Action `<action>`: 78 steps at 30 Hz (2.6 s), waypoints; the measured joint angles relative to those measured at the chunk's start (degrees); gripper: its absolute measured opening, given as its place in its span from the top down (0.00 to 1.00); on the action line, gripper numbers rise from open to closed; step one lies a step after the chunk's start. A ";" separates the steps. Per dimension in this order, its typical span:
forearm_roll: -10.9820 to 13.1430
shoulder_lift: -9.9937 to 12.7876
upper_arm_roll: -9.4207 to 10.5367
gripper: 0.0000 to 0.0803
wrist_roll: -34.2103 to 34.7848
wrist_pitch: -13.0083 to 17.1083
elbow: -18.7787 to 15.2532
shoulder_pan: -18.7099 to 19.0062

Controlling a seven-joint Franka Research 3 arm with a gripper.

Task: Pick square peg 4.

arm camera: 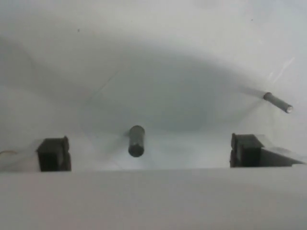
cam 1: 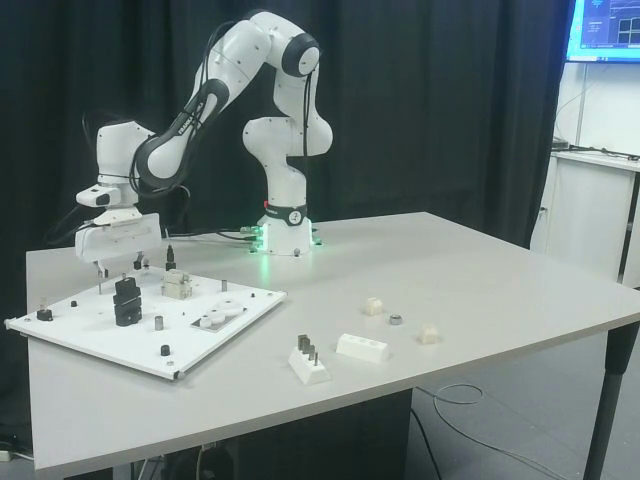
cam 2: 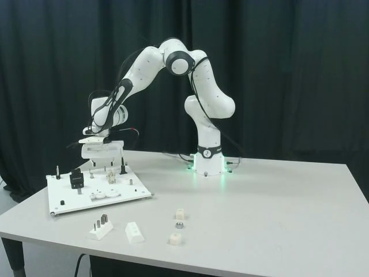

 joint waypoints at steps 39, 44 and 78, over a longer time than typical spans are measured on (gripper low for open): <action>0.03 -0.26 -0.64 0.00 5.89 -4.14 5.49 0.04; 0.03 -0.38 -0.65 0.00 6.24 -5.50 6.47 0.09; -6.48 -3.19 -0.66 0.00 20.73 -14.61 14.61 1.55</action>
